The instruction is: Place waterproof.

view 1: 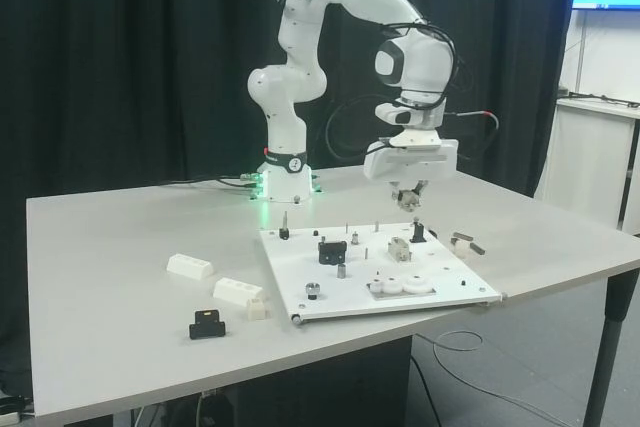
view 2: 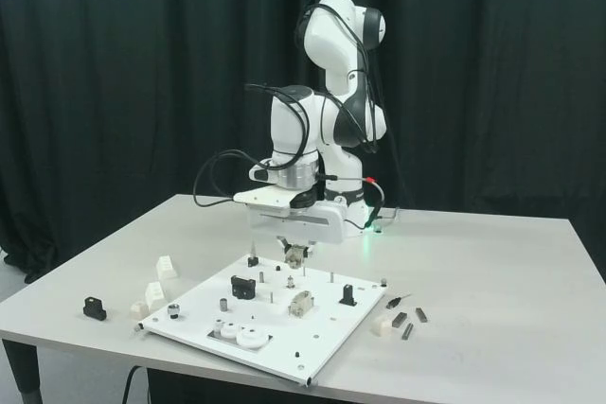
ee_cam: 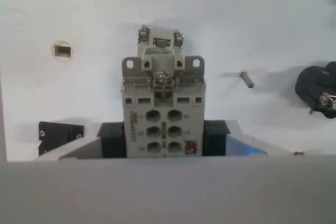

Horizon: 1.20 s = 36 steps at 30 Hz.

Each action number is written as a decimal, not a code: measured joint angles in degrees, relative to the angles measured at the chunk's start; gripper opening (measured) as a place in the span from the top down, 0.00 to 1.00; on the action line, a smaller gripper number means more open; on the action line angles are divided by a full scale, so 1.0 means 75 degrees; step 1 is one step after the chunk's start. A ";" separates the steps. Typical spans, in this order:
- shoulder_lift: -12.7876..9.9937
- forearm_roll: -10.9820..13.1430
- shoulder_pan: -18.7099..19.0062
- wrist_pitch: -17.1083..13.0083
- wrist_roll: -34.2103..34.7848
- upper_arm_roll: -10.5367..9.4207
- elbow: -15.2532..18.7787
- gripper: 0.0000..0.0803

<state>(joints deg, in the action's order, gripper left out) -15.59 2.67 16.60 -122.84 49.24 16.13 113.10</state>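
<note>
gripping the grey connector (ee_cam: 163, 114), fingers (ee_cam: 216, 139) clamped on its numbered six-hole face, above white board (ee_cam: 79, 93)

White arm (view 1: 300, 57) folded over, wrist pointing down, fingers (ee_cam: 112, 140) closed on a part

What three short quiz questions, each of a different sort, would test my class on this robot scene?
1. True or false: the pincer holds a connector above the white board.
2. Which lies off the board, on the grey table? A) three white gears B) two white blocks C) upright pin
3. Fill in: the connector's face shows ___ round holes.

Key: 1 true; 2 B; 3 six.
</note>
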 joint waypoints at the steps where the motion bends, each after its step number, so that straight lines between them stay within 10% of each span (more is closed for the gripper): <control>1: -0.0001 0.0000 0.0004 0.0000 0.0000 -0.0002 0.0000 0.62; 22: -0.0186 0.0554 0.0292 -0.0252 0.0546 -0.0471 0.0004 0.62; 36: -0.0751 0.0773 0.1188 -0.1342 0.1525 -0.0782 0.0002 0.62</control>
<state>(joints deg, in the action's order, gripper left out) -21.22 8.48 25.51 -132.90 60.67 10.27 113.11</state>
